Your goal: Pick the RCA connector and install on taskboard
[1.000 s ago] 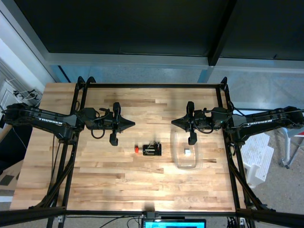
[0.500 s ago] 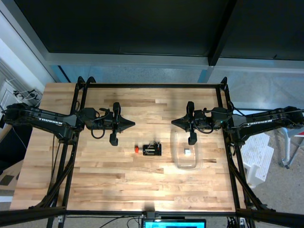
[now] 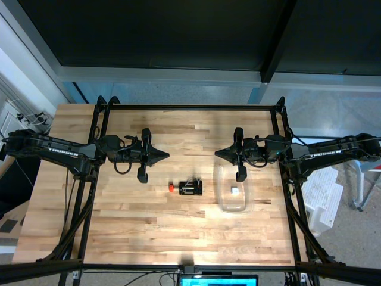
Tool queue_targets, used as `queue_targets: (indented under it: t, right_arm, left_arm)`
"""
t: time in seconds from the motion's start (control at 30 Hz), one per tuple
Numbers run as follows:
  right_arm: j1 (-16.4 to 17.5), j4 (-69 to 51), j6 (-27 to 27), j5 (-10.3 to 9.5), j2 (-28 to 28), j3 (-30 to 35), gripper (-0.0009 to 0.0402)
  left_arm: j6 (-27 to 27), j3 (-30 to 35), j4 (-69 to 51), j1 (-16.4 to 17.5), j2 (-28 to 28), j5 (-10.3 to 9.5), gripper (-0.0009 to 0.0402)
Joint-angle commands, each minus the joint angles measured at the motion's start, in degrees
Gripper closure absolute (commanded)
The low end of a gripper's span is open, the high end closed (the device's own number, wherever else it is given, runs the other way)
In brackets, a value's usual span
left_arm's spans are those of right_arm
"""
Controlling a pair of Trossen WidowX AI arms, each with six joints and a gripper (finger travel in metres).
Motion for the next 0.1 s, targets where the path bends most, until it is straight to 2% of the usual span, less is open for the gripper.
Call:
queue_targets:
  t: [0.03, 0.1]
  right_arm:
    - [0.0, 0.0, 0.0, 0.0, 0.0, 0.0, 0.0393]
    - [0.0, 0.0, 0.0, 0.0, 0.0, 0.0, 0.0393]
  left_arm:
    - [0.0, 0.0, 0.0, 0.0, 0.0, 0.0, 0.0393]
    - [0.0, 0.0, 0.0, 0.0, 0.0, 0.0, 0.0393]
